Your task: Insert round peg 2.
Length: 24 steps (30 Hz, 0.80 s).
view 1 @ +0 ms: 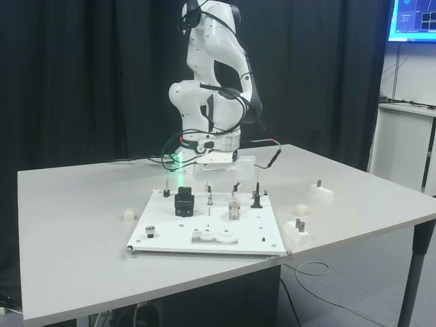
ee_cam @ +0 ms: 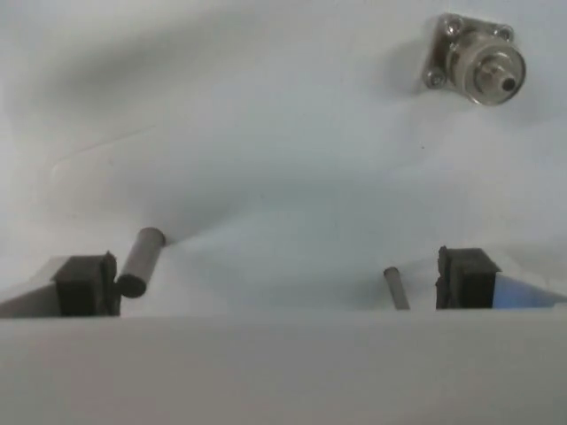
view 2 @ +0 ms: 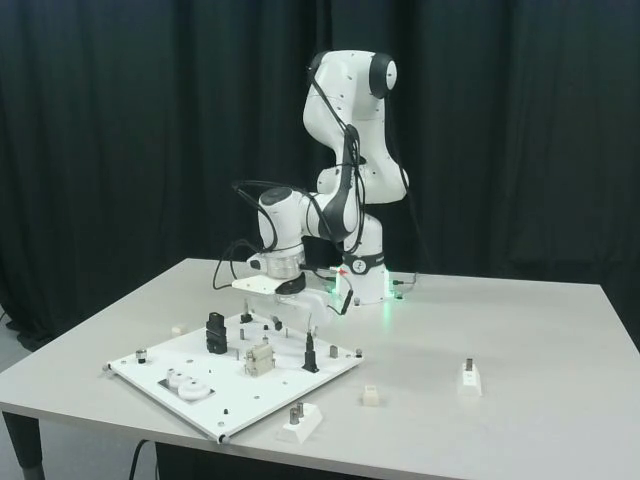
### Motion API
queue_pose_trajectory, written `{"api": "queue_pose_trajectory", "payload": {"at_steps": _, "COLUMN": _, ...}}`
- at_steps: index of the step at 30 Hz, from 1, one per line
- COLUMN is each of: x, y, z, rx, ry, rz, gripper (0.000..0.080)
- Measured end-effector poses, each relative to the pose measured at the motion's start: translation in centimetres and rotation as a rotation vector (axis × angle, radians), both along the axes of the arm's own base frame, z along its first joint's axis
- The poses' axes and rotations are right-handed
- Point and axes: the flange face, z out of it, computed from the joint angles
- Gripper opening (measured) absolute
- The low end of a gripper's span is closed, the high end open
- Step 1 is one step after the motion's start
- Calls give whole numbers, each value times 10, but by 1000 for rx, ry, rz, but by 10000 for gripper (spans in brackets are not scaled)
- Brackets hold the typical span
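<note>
My gripper (ee_cam: 275,282) is open and hangs low over the back part of the white board (ee_cam: 266,159), with nothing between its black pads (ee_cam: 84,283). A thick grey round peg (ee_cam: 142,261) stands on the board right beside one pad. A thinner grey peg (ee_cam: 396,288) stands just inside the other pad. In the first room view the gripper (view 1: 222,184) sits above the far edge of the board (view 1: 259,235). The second room view shows the gripper (view 2: 290,318) over the board (view 2: 150,375).
A metal connector (ee_cam: 483,62) is bolted to the board ahead of the fingers. A black block (view 1: 184,202), white gears (view 1: 214,236) and small upright parts stand on the board. White holders (view 1: 298,230) (view 1: 320,192) and a white cube (view 1: 128,214) lie on the grey table.
</note>
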Motion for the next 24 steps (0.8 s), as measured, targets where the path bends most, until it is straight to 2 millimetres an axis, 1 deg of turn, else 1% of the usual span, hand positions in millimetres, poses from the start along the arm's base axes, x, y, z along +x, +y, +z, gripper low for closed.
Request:
{"api": "queue_pose_trajectory", "payload": {"at_steps": 5, "x": 1, "y": -1, "z": 4, "rx": 5, "ry": -1, "rz": 1, "gripper": 800}}
{"api": "queue_pose_trajectory", "payload": {"at_steps": 11, "x": -1, "y": -6, "z": 17, "rx": 8, "ry": 16, "rz": 20, "gripper": 800}}
{"api": "queue_pose_trajectory", "payload": {"at_steps": 16, "x": -5, "y": -15, "z": 33, "rx": 13, "ry": 35, "rz": 37, "gripper": 800}}
{"api": "queue_pose_trajectory", "payload": {"at_steps": 24, "x": -13, "y": -32, "z": 67, "rx": 18, "ry": 57, "rz": 64, "gripper": 800}}
